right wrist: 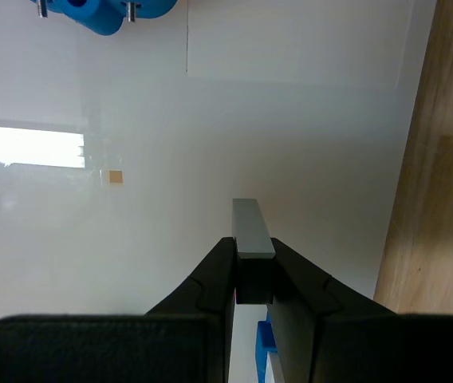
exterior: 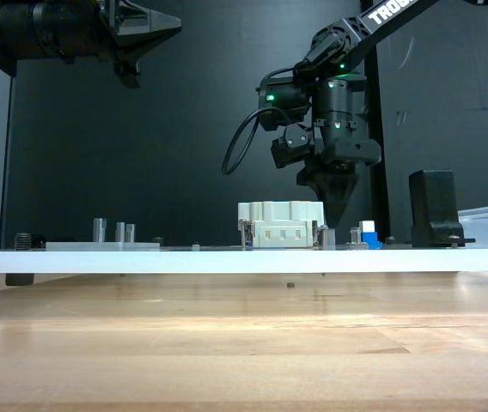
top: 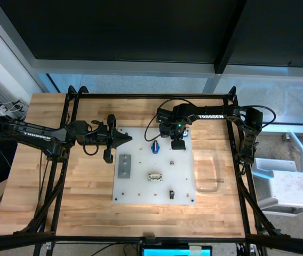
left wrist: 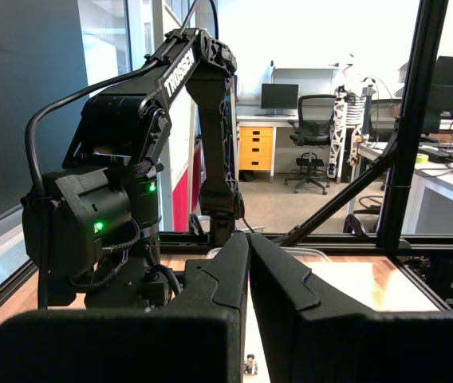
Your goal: Pick the 16mm bar and place in it's hole on the taskboard
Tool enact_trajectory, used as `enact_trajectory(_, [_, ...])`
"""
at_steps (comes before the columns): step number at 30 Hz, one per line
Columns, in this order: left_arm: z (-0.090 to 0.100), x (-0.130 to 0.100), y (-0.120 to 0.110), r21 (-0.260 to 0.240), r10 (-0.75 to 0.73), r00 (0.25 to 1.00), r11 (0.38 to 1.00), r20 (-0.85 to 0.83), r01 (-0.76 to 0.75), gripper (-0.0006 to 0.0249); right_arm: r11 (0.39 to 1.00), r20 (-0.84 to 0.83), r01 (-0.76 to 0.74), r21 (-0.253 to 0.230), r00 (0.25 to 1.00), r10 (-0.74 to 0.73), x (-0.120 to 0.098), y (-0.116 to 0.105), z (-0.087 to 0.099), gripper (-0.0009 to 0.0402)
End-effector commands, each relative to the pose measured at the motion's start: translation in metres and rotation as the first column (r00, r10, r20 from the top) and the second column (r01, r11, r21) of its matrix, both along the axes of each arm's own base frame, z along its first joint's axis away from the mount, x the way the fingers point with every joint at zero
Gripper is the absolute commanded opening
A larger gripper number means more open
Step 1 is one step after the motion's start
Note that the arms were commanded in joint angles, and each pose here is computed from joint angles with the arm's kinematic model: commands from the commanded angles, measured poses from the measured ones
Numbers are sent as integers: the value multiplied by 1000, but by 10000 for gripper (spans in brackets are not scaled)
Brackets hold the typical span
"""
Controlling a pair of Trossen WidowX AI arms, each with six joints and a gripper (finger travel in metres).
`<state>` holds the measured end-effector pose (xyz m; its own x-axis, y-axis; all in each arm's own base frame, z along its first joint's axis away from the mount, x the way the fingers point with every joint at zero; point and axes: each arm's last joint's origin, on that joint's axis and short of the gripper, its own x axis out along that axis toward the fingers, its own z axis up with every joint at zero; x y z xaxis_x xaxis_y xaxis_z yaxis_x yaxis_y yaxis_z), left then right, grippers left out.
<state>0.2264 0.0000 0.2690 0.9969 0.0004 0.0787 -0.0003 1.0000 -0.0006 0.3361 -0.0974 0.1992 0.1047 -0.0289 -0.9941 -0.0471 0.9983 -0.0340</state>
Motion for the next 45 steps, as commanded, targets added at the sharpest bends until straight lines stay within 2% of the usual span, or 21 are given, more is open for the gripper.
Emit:
enact_trajectory(1, [0,0,0,0,0,1000,1000,0,0,0,1000,2,0,-1,1000,0,-2,1,4,2])
enact_trajectory(14, [0,0,0,0,0,1000,1000,0,0,0,998,17,-63,-12,998,63,-26,13,45,2])
enact_trajectory(23, [0,0,0,0,0,1000,1000,0,0,0,963,7,-269,-23,963,269,-37,48,64,2])
enact_trajectory(40, [0,0,0,0,0,1000,1000,0,0,0,846,-33,-534,-16,845,533,-40,128,66,0])
enact_trajectory(45, [0,0,0,0,0,1000,1000,0,0,0,769,-40,-639,-16,769,638,-44,151,66,0])
